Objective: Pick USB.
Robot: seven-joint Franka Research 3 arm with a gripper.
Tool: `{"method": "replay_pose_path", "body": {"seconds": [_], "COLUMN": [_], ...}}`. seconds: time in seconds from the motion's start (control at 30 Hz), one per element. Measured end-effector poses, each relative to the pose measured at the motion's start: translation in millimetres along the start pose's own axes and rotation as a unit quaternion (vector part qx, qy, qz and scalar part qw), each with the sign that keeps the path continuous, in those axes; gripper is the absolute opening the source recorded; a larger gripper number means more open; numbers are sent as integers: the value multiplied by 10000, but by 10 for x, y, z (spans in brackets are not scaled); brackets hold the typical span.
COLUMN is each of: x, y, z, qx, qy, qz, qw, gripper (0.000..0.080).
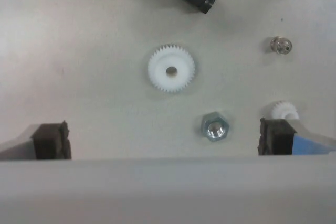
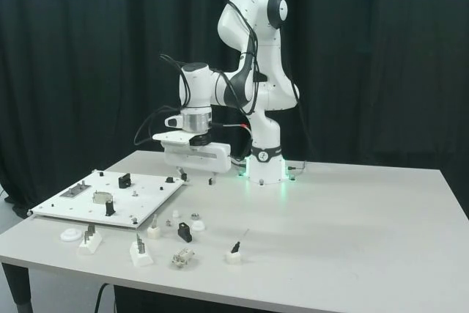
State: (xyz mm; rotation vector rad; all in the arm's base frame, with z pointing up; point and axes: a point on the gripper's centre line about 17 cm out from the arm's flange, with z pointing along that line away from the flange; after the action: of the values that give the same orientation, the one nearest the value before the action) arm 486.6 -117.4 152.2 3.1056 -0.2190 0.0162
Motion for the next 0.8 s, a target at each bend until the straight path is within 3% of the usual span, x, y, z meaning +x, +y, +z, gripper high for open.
{"method": "replay_pose_path", "body": {"seconds": [0.53,0.8], "x": [55,131], "y": [18,-13], "z": [36,6], "qx": [-45,-26], "qy": [77,200], "qz": [-21,-15], "qw": [10000,9998], "gripper": [800,800]}}
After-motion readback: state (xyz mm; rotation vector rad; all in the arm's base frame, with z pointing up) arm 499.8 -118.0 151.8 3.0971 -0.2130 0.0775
